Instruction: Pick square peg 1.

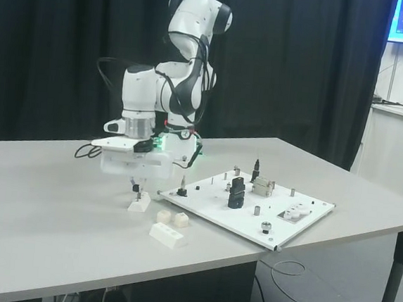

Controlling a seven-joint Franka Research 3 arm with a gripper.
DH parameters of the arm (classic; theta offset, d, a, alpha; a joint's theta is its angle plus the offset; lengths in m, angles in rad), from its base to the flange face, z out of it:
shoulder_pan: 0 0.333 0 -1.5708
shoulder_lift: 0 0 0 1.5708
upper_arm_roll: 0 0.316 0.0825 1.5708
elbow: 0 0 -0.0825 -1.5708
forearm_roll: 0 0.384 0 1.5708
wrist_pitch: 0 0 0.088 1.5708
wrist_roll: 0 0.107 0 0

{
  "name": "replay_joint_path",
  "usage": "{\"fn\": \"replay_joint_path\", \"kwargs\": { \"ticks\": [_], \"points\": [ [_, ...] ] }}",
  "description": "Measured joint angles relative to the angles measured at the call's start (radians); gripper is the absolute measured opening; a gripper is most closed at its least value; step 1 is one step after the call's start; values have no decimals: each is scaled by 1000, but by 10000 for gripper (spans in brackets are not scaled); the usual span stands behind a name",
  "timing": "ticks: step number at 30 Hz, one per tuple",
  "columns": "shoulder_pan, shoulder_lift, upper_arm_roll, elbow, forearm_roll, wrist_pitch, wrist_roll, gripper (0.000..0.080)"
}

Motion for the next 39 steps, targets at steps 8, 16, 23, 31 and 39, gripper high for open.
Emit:
{"fn": "replay_joint_path", "kwargs": {
  "ticks": [8, 16, 23, 31, 39],
  "points": [
    [10, -54, -21, 0, -47, -68, 1, 1],
    [14, -90, -30, 1, -75, -108, 14, 68],
    [18, -111, -35, 1, -82, -128, 31, 389],
    [21, -127, -35, 1, -101, -146, 56, 686],
    [23, -135, -35, 1, -120, -161, 73, 796]
  ]
}}
